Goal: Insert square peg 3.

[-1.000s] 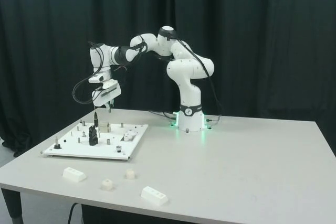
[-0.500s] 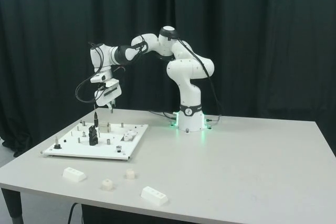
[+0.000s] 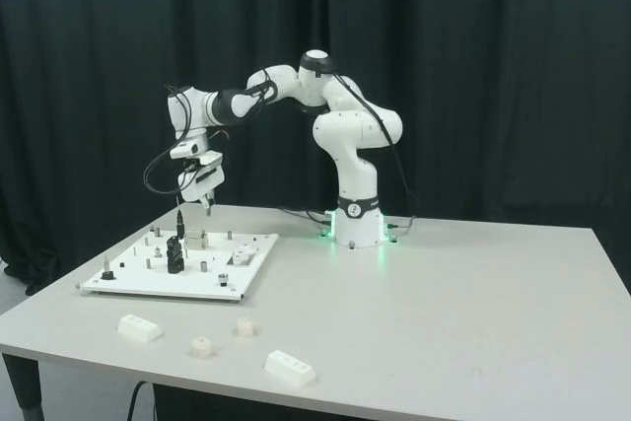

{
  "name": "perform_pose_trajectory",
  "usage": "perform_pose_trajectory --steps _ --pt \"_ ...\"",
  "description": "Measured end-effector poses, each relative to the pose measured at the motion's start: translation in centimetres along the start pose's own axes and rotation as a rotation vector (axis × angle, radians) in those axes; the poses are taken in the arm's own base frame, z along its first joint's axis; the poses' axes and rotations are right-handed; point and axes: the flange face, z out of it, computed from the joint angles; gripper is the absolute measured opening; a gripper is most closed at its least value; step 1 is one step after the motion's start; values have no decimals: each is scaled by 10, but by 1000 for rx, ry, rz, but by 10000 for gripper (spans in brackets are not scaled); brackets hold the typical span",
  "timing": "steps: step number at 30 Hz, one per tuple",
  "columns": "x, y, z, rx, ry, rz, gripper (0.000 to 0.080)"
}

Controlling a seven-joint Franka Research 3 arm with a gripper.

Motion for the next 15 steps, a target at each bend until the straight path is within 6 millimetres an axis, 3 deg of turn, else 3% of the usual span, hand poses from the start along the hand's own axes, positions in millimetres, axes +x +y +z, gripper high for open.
perform_pose_trajectory --steps 15 --pt "-8 -3 12 11 44 -15 114"
